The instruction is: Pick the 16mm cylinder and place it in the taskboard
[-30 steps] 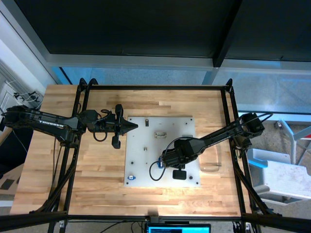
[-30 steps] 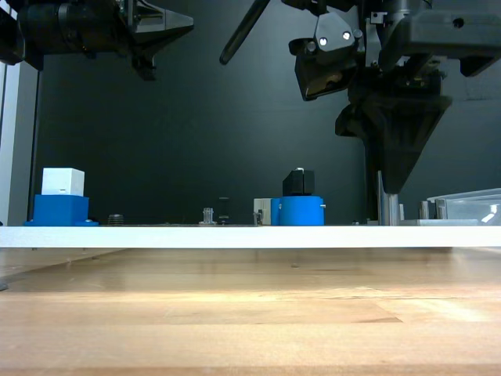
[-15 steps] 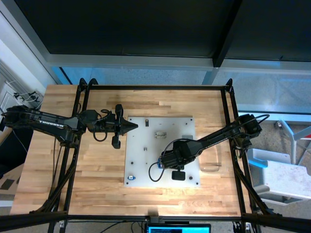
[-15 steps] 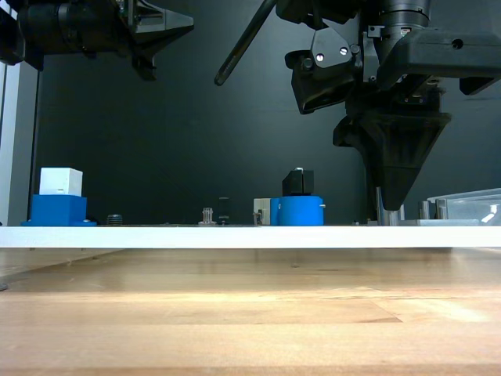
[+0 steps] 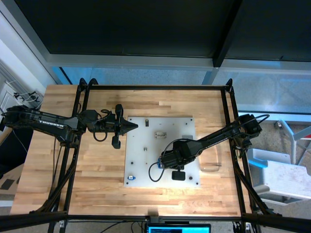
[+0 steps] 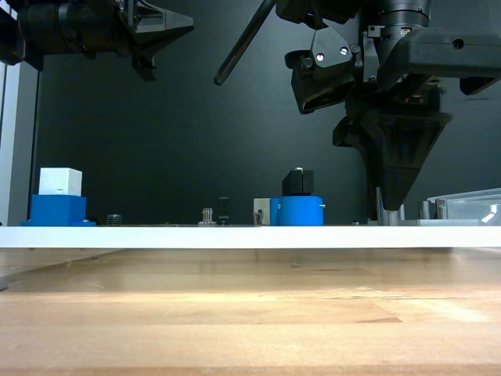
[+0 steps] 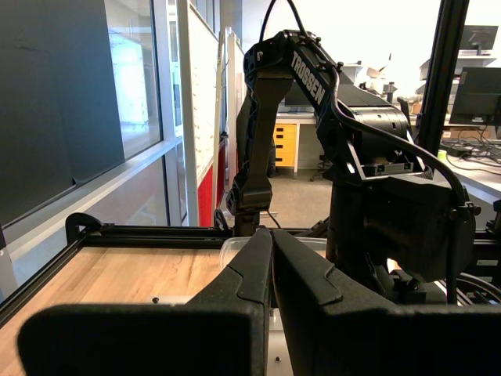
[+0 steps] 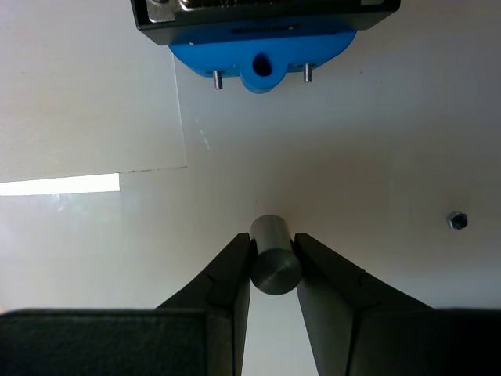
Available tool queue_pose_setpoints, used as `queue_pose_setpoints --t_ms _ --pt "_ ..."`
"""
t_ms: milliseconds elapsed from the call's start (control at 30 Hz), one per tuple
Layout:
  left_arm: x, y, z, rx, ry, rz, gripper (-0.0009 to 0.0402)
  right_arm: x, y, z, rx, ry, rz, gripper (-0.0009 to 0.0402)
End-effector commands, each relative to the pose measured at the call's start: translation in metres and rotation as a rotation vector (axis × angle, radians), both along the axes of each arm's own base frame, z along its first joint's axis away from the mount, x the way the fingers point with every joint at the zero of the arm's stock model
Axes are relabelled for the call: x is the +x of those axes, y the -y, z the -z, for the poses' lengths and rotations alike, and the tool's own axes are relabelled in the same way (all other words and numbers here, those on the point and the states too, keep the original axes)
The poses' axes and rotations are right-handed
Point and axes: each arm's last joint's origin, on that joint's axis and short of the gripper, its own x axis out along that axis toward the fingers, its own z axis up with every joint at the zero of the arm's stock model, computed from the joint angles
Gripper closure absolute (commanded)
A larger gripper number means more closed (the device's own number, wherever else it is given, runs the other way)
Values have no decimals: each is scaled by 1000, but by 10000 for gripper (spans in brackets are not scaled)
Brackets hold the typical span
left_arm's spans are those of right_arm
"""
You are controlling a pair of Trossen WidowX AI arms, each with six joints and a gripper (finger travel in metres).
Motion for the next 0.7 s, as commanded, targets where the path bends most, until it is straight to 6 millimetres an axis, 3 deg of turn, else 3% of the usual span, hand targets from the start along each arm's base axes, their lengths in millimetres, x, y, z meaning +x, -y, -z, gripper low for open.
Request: queue_pose_setpoints --t_ms 33,433,700 --pt "0 0 0 0 1 0 393 0 0 0 1 1 0 295" --pt "0 0 0 0 1 0 393 0 -1 -1 0 2 -1 170" --pt "0 0 0 0 1 0 393 -1 0 -4 2 7 -1 140"
